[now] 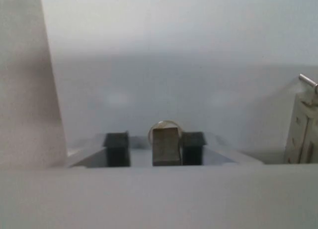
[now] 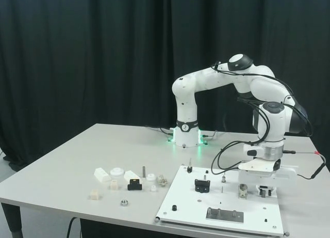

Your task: Remove square peg 3.

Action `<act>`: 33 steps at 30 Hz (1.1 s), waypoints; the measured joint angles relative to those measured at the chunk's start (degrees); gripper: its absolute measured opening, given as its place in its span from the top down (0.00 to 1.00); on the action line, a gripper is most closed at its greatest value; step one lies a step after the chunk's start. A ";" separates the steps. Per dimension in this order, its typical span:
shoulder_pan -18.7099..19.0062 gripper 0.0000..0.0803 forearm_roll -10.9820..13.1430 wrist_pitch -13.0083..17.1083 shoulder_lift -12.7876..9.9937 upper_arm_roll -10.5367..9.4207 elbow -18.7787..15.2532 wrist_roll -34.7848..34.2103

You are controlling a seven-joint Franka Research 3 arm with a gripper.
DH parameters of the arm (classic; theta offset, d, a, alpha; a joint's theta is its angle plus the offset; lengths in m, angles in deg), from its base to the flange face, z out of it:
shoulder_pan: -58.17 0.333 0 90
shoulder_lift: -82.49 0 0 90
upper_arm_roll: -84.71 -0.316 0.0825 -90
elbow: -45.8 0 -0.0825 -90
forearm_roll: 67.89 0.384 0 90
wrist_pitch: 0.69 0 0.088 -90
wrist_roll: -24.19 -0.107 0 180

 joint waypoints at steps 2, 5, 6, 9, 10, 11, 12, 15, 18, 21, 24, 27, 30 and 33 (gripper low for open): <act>-0.10 0.71 -0.55 0.00 -0.01 -0.04 -0.01 0.02; -0.21 0.71 -0.74 -0.01 0.02 -0.09 0.05 0.09; -0.22 0.71 -0.74 -0.01 0.02 -0.09 0.06 0.12; -0.23 0.71 -0.75 -0.01 0.02 -0.09 0.07 0.16; -0.23 0.86 -0.76 -0.01 0.01 -0.09 0.08 0.16; -0.24 0.86 -0.77 -0.01 0.01 -0.09 0.08 0.16; -0.24 0.86 -0.77 -0.01 0.01 -0.09 0.09 0.16; -0.24 0.86 -0.78 -0.01 0.01 -0.09 0.10 0.16; -0.24 0.86 -0.78 -0.01 0.02 -0.10 0.10 0.16; -0.25 0.86 -0.78 -0.03 0.04 -0.10 0.10 0.16; -0.27 0.86 -0.78 -0.09 0.11 -0.10 0.10 0.08; -0.32 0.86 -0.78 -0.27 0.26 -0.04 0.10 -0.07; -0.38 0.86 -0.78 -0.59 0.51 0.09 0.09 -0.28; -0.46 0.86 -0.78 -1.07 0.80 0.30 0.10 -0.35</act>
